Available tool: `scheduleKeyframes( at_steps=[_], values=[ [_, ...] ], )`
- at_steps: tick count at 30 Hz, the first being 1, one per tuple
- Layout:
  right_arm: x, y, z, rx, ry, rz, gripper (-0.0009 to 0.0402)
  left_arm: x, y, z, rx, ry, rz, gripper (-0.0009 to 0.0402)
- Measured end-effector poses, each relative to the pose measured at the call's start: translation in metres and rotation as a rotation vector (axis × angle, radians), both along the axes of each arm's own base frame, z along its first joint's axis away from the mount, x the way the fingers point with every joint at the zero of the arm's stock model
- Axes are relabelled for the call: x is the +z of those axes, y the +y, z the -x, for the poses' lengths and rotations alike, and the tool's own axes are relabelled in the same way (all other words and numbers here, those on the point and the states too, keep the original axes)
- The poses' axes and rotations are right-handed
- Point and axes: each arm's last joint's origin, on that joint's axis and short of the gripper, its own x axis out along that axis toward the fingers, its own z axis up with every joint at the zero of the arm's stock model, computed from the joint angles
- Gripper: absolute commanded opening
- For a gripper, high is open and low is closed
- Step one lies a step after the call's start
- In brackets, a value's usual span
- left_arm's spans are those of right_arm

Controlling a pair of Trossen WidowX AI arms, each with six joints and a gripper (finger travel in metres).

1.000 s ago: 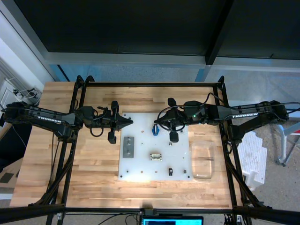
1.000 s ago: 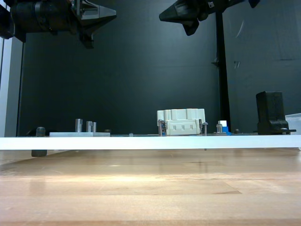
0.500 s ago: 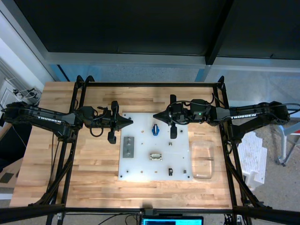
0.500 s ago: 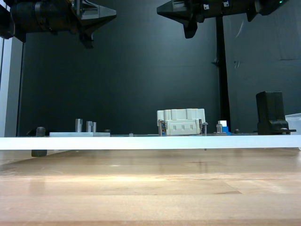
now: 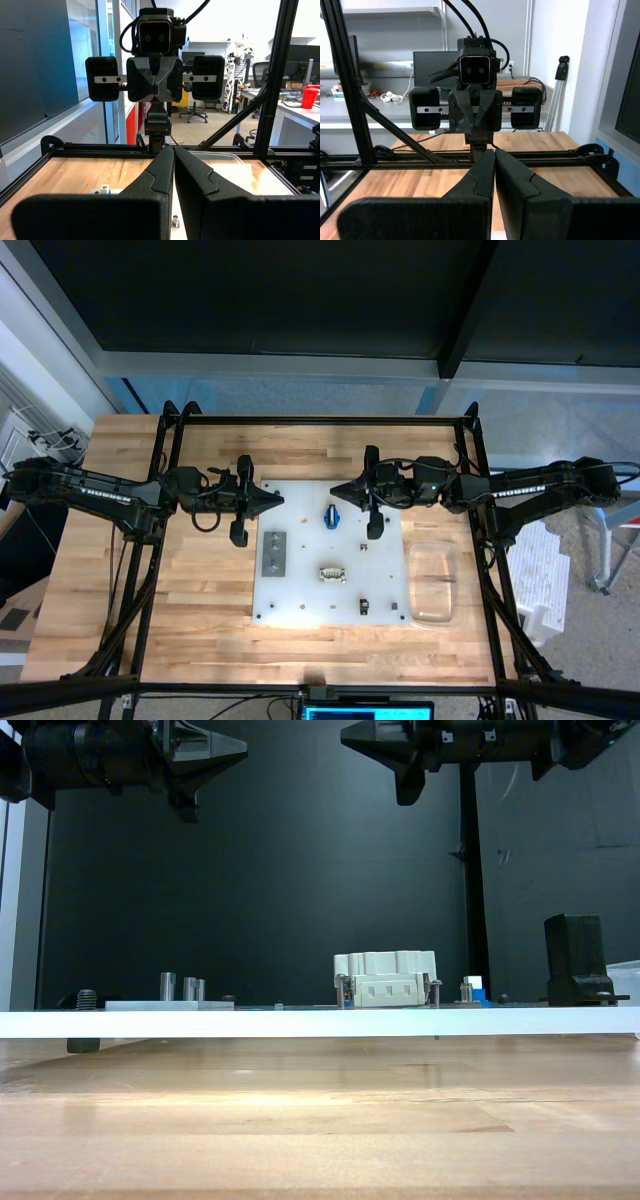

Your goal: Pick the 16mm bar and install on taskboard

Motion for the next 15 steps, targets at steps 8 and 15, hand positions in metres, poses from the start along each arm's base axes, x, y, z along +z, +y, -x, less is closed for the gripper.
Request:
scheduleKeyframes(
  at_steps=[8, 15],
  values=[
    [-0.009, 0.0, 0.002, -0.001, 0.004, -0.005, 0.0, 0.0, 0.0, 0.0, 0.0, 0.0, 0.0, 0.0],
    [-0.014, 0.0, 0.004, 0.002, 0.006, 0.004, 0.0, 0.0, 0.0, 0.0, 0.0, 0.0, 0.0, 0.0]
  ],
)
